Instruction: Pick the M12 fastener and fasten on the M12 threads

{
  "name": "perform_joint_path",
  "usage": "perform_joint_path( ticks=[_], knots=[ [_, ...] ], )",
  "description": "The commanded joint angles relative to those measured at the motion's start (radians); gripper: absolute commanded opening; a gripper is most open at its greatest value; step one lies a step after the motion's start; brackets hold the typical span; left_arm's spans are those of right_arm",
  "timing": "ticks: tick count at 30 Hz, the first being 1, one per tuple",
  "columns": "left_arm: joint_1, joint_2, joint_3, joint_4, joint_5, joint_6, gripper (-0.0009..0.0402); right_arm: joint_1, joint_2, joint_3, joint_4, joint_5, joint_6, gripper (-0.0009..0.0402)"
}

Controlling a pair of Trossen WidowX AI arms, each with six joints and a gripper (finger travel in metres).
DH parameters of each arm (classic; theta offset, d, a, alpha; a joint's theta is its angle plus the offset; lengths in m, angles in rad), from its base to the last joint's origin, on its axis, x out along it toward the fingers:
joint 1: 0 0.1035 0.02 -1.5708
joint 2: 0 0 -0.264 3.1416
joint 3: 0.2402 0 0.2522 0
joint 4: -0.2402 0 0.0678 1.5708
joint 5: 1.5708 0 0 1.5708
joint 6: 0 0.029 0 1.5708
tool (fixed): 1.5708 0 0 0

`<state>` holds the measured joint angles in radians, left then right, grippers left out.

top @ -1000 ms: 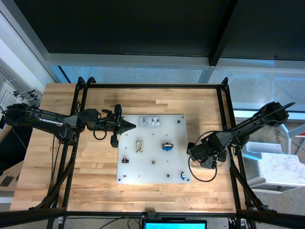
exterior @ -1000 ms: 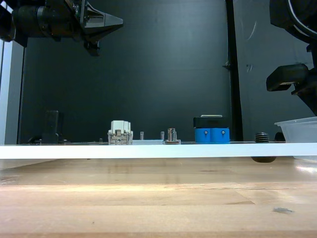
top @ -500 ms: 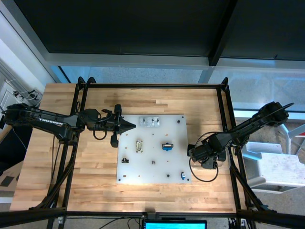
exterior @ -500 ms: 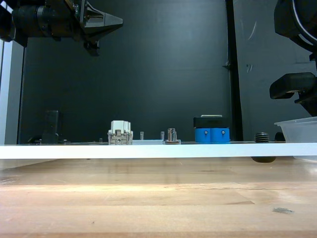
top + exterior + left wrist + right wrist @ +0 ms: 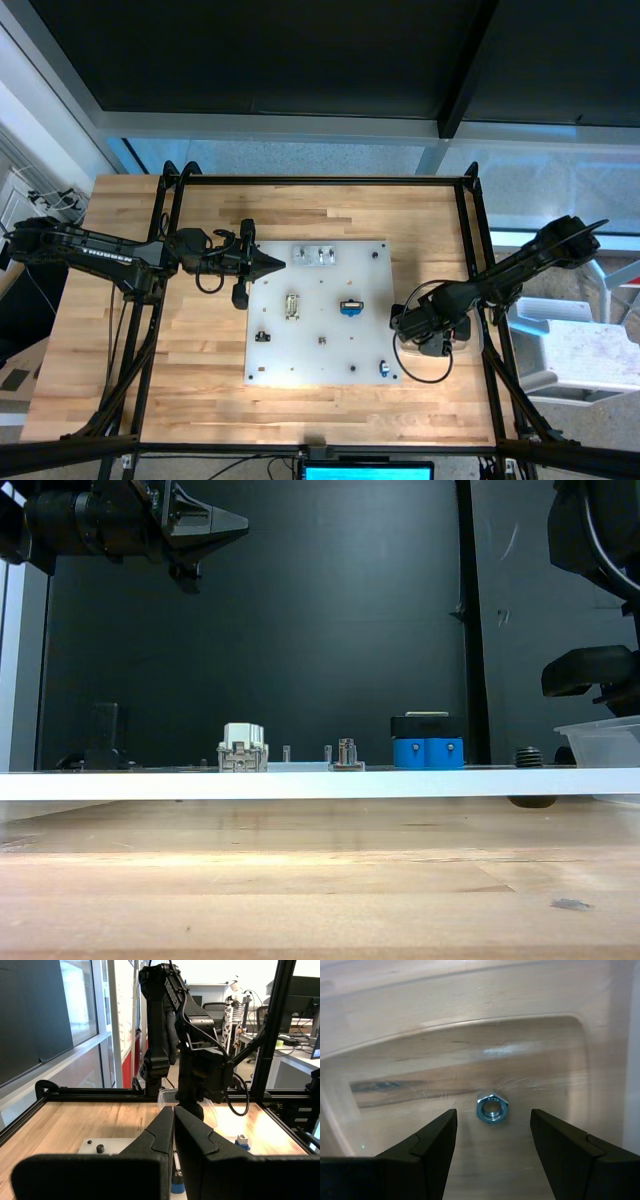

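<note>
The M12 fastener [image 5: 492, 1108], a small silver hex nut, lies flat on the floor of the clear tray [image 5: 355, 1125]. My right gripper [image 5: 492, 1114] is open just above it, one finger on each side and neither touching. From above, the right gripper [image 5: 432, 335] hangs over the tray [image 5: 470, 338] beside the board's right edge. The black ribbed stud [image 5: 528, 756] stands bare on the white board [image 5: 300, 783]. My left gripper [image 5: 278, 263] is shut and empty, held high over the board's far left corner, fingers [image 5: 192, 1132] pressed together.
On the board stand a blue-and-black block [image 5: 427, 742], a beige connector [image 5: 243, 748] and a small silver post [image 5: 346, 753]. The tray [image 5: 600, 742] sits off the board's right edge. Black frame rails [image 5: 470, 260] border the wooden table.
The right arm has sunk lower over the tray and drawn slightly toward the board. The left arm has not moved.
</note>
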<state>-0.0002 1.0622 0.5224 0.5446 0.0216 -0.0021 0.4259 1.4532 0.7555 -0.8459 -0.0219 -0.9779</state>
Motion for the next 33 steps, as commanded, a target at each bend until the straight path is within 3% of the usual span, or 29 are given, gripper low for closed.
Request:
perform_joint_path(
  ticks=[1, 21, 33],
  knots=[
    [0.000, 0.000, 0.000, 0.000, 0.000, 0.000, 0.0000, 0.000, 0.008, 0.000, 0.007, 0.000, 0.002, 0.0204],
    [0.000, 0.000, 0.000, 0.000, 0.000, 0.000, 0.0000, 0.000, 0.013, -0.047, 0.082, -0.005, 0.003, 0.0200],
    [0.000, 0.000, 0.000, 0.000, 0.000, 0.000, 0.0000, -0.001, 0.013, -0.047, 0.082, -0.006, 0.002, 0.0128]
  ],
)
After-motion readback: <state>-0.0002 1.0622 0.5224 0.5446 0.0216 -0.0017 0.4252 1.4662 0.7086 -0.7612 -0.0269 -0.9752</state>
